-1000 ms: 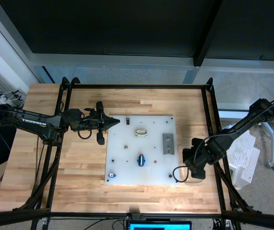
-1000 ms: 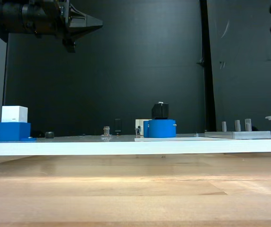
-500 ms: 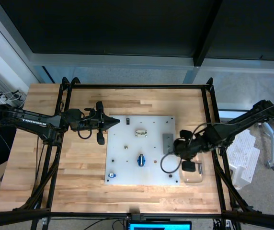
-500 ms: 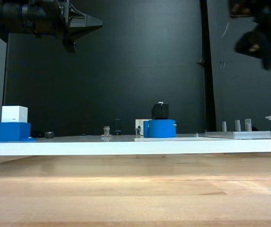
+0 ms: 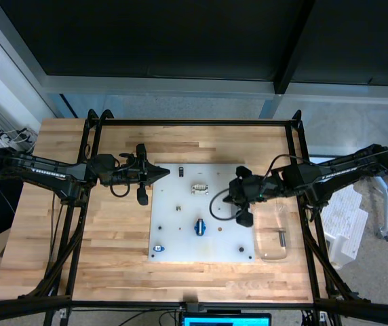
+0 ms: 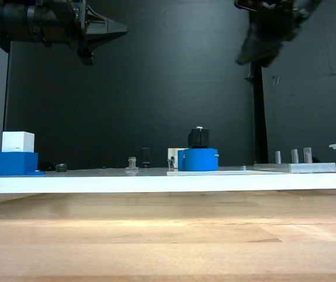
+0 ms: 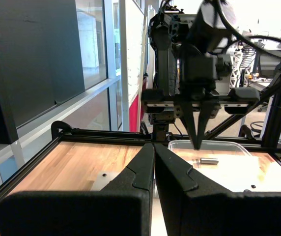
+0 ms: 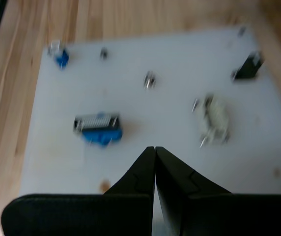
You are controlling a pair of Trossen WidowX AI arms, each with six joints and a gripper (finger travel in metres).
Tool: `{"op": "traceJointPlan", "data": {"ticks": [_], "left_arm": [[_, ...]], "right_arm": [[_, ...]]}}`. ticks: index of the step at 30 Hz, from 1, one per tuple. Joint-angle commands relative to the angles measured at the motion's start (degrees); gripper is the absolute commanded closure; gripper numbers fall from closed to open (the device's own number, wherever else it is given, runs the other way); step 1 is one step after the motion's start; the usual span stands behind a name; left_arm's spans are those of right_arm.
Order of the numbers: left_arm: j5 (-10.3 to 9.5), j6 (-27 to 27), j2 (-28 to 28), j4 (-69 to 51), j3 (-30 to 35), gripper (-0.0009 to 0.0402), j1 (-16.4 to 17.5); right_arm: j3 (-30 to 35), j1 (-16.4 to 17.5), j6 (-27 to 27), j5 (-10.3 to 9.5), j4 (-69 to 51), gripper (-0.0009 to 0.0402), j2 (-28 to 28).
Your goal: Remove the 16mm cylinder and place in the container
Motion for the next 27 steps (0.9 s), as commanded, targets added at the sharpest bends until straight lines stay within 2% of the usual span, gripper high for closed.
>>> {"op": "traceJointPlan", "data": {"ticks": [1,6,11,15,17,27], "left_arm": [[0.02,0.0,0.0,0.0,0.0,0.0393,0.0],[0.02,0.0,0.0,0.0,0.0,0.0393,0.0],[0.02,0.0,0.0,0.0,0.0,0.0393,0.0],[0.02,0.0,0.0,0.0,0.0,0.0393,0.0],[0.02,0.0,0.0,0.0,0.0,0.0393,0.0],[0.02,0.0,0.0,0.0,0.0,0.0393,0.0]], "right_arm": [[-0.1,-2.3,-2.4,-0.11,4.4,0.0393,0.0],[-0.5,-7.1,-6.9,-4.02,11.1,0.0393,0.0],[-1.5,-10.8,-11.5,-4.48,18.6,0.0393,0.0],[-4.0,-13.6,-13.8,-11.37,28.4,0.0393,0.0],[-5.5,-14.6,-14.3,-13.00,32.4,0.0393,0.0],[-12.6,-15.8,-15.9,-12.55,49.9,0.0393,0.0]]}}
